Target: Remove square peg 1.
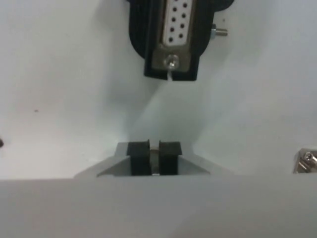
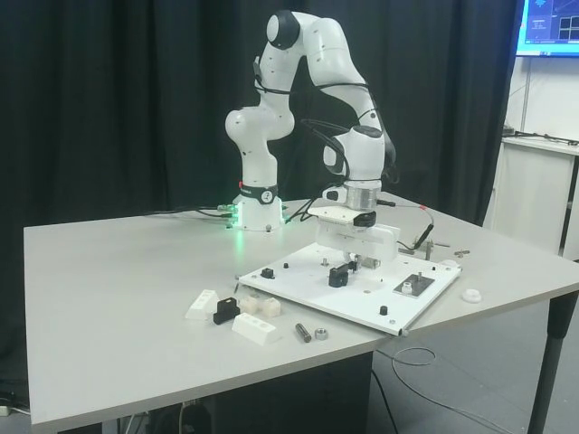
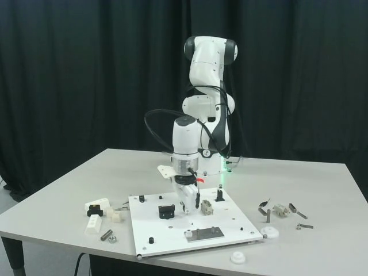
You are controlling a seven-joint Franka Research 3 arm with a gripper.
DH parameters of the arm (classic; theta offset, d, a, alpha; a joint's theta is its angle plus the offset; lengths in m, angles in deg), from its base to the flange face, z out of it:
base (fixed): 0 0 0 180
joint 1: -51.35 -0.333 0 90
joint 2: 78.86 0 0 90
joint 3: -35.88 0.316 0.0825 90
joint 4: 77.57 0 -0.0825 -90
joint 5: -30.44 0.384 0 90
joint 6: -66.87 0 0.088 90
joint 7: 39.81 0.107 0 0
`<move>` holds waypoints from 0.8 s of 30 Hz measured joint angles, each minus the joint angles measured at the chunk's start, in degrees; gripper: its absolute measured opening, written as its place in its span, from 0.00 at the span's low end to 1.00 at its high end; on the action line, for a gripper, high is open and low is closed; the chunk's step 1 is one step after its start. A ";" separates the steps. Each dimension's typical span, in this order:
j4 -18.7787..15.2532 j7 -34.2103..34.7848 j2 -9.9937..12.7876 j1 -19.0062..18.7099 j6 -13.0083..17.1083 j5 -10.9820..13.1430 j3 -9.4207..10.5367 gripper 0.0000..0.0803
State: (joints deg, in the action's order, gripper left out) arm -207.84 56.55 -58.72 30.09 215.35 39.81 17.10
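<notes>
Well, the gripper (image 3: 187,208) is down at the white board (image 3: 172,233), near its middle, pointing almost straight down from the glossy white arm (image 3: 186,144). In the wrist view its two blocky black fingertips (image 1: 139,157) are drawn nearly together, pinching a thin grey sliver with a dull metallic look. That sliver appears to be the square peg (image 1: 154,159). Little of it shows, so I cannot make out its full shape or whether it has left its hole.

The board is flat, smooth and matt, resting on the grey table (image 2: 109,271). Just beyond the fingers sits a multi-pin connector (image 1: 173,29) with a pale face dotted with rows of small holes. It is framed by a black holder with rounded corners and fixed by a shiny screw. A flat grey metal plate (image 3: 201,234) lies near the board's front edge, well apart from the gripper.

Off the board, on the table, lie loose parts: chunky white blocks (image 2: 256,326), a small black piece (image 2: 226,311), and a short grey pin (image 2: 303,332) beside a nut (image 2: 320,333). On the other side, a round white disc (image 3: 268,232) rests just beside the board's corner, with a few small metal bits (image 3: 282,210) behind it. None of these crowds the gripper.
</notes>
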 joint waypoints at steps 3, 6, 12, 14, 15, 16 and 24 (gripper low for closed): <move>0.05 0.00 0.01 0.01 -0.13 0.02 0.02 0.05; 0.09 0.00 0.01 0.02 -0.22 0.04 0.02 0.05; 0.14 -0.12 0.01 0.02 -0.30 0.04 0.02 0.04; 0.15 -0.38 -0.01 0.03 -0.37 0.04 0.02 0.04; 0.16 -0.54 -0.02 0.03 -0.41 0.04 0.02 0.04; 0.17 -0.64 -0.04 0.04 -0.47 0.04 0.02 0.04; 0.21 -0.79 -0.29 0.13 -0.88 0.04 0.02 0.04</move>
State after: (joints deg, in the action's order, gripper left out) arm -207.63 55.76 -59.01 30.22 214.47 39.85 17.12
